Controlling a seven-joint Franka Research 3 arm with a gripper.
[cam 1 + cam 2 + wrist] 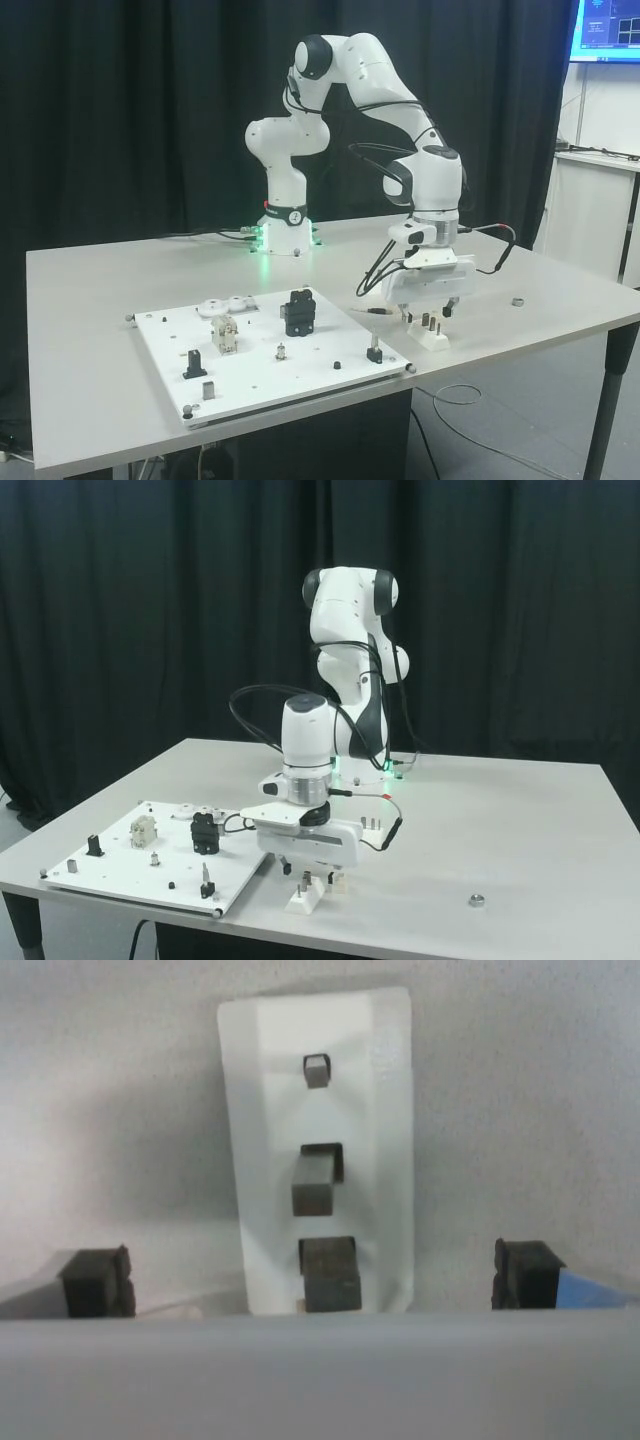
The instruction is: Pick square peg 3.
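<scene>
A white peg holder [390, 1160] lies on the grey table, carrying three grey square pegs in a row: a small one [316, 1070], a medium one [315, 1185] and a large one [330, 1275]. My gripper [310, 1280] is open, and its two black fingertips [95, 1282] stand far apart on either side of the holder, level with the large peg. No finger touches a peg. From the first room view the gripper [427, 318] hangs just above the holder [435, 340] near the table's front edge. The second room view shows the same holder [303, 897] under the hand.
A white assembly board [260, 350] with several small black and grey fixtures lies beside the holder, close to it. A small nut [518, 299] sits on the table farther out. The table's front edge [520, 345] runs just past the holder.
</scene>
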